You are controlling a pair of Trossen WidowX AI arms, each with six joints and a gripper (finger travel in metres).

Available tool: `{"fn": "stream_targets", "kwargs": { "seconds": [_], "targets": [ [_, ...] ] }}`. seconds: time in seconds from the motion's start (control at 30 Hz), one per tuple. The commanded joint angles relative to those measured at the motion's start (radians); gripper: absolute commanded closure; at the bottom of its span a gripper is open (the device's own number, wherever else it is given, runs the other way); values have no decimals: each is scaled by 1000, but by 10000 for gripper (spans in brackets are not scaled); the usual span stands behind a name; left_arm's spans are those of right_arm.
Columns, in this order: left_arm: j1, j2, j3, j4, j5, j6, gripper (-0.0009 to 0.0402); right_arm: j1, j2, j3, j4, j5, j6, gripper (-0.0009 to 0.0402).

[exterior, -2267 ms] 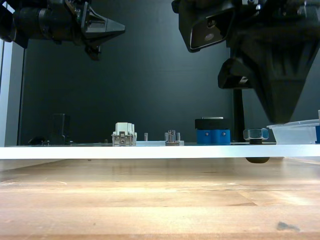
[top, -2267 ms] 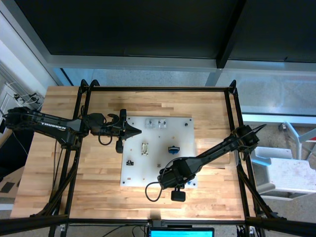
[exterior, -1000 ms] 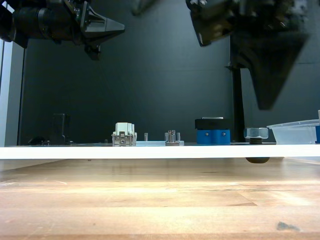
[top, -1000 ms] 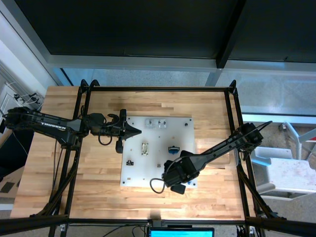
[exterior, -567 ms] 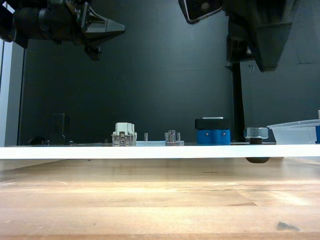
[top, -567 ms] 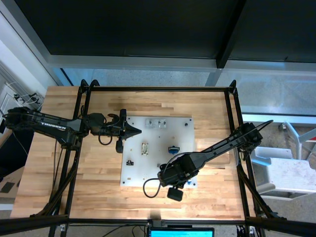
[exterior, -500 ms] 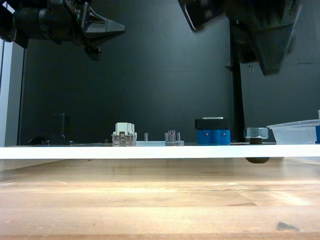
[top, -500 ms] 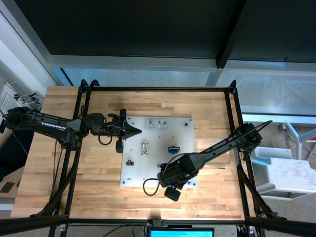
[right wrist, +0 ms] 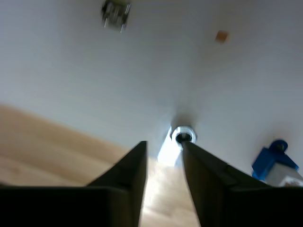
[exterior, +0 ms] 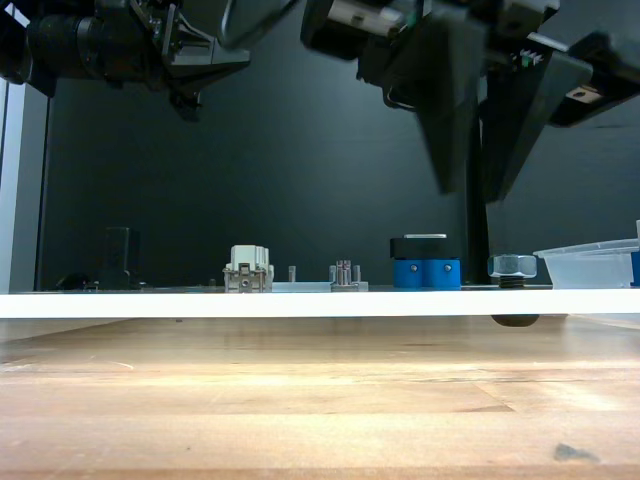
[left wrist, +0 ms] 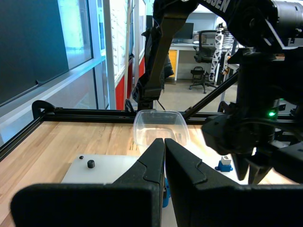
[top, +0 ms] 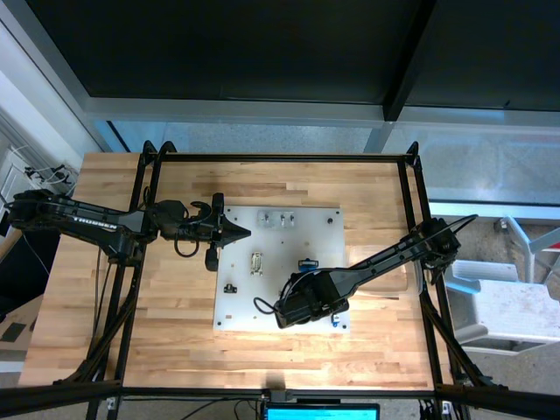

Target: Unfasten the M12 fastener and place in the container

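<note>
My right gripper (exterior: 472, 192) hangs over the near right part of the white board (top: 236, 306), tips pointing down, well above the M12 nut (exterior: 513, 266) and a little toward the board's middle from it. Its fingers (right wrist: 128, 184) stand apart by a narrow gap, holding nothing and touching nothing. My wrist view shows the nut just past one fingertip, not between the two. The nut sits on its stud (exterior: 513, 283) close to the board's near right edge, with a sliver of dark thread showing beneath it, so I judge it only partly run up, if at all. The container (exterior: 590, 265) lies off the board's right edge, apart from the nut, though from table height it seems to stand right behind it. I expect the nut to be hard, stiff and light, in no way fragile, but smooth and slick. I should take it across two opposite flats, low enough that my pads cover their full height, and turn it rather than pull, since the thread holds it. This gap looks barely wide enough to pass over it. My left gripper (top: 241, 233) is parked over the board's far left corner, its fingers pressed together with nothing between them
</note>
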Motion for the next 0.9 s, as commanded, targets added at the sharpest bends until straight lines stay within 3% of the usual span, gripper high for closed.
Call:
{"fn": "stream_targets", "kwargs": {
  "seconds": [0.03, 0.17, 0.3, 0.9],
  "targets": [
    [0, 0, 0, 0, 0, 0, 393, 4, 3, -1, -15, 4, 116, 218],
    [0, 0, 0, 0, 0, 0, 393, 4, 3, -3, -18, 3, 177, 165],
    [0, 0, 0, 0, 0, 0, 393, 4, 3, -19, -15, 3, 212, 142],
    [0, 0, 0, 0, 0, 0, 393, 4, 37, -69, 39, -45, 230, 174]
  ]
}}
